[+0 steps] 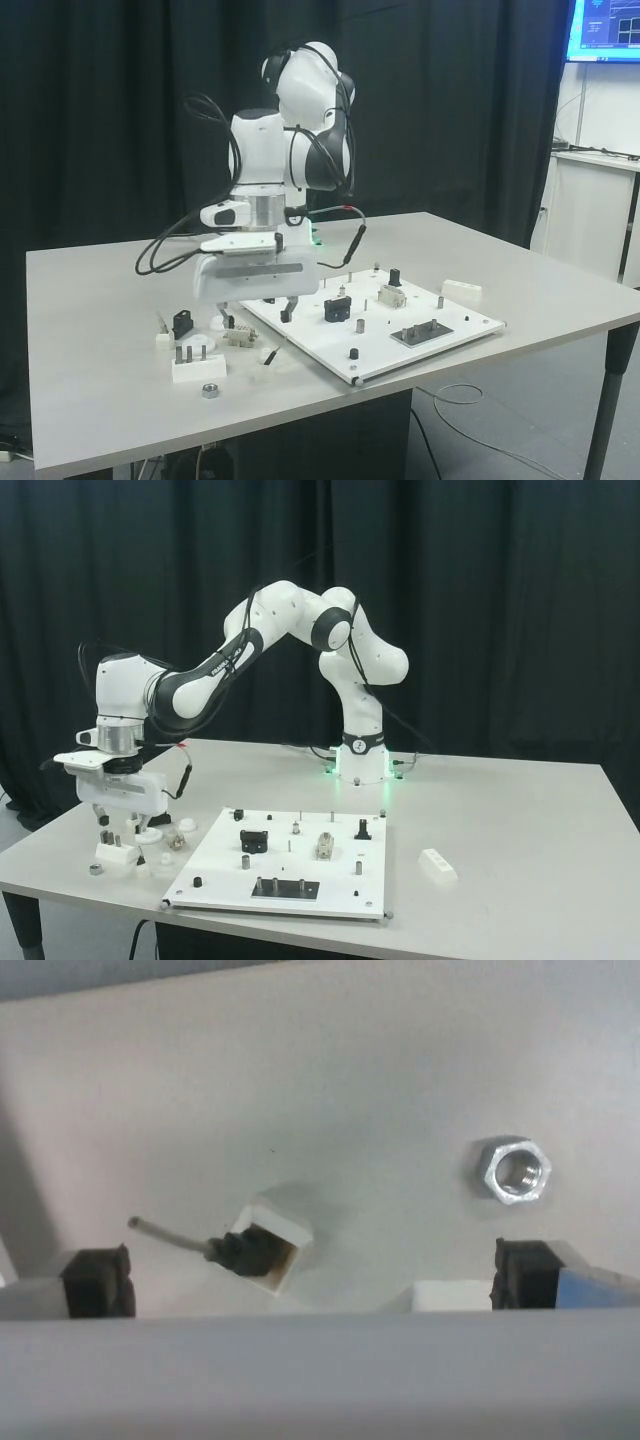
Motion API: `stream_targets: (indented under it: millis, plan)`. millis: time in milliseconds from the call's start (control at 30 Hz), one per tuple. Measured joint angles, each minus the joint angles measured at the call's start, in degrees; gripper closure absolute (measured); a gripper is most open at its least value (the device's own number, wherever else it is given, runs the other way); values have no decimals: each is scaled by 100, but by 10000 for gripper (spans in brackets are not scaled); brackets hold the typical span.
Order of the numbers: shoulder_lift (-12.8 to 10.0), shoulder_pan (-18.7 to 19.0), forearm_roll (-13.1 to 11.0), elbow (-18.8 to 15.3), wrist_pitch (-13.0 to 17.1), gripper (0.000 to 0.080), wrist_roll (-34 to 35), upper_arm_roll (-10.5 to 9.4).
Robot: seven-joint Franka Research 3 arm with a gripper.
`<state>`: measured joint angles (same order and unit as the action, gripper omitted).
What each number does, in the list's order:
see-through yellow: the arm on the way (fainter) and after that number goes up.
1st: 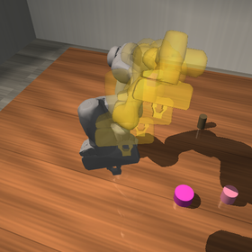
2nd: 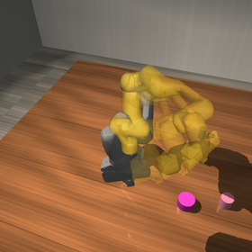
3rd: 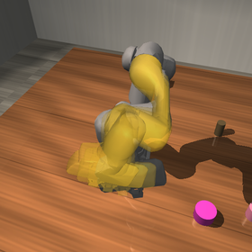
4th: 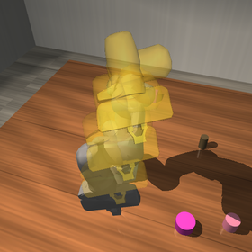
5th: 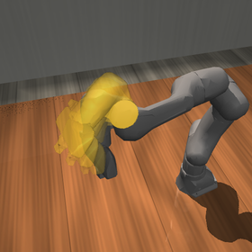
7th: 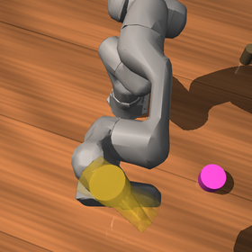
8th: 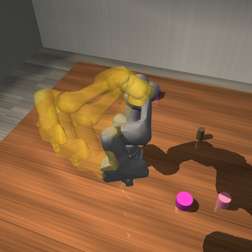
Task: Place USB.
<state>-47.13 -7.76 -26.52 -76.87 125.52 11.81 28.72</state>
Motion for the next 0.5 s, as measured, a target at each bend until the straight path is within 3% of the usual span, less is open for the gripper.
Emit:
stream_targets:
  millis: [500]
  plan:
    - [0, 152, 51, 39, 188, 3, 1434, 0]
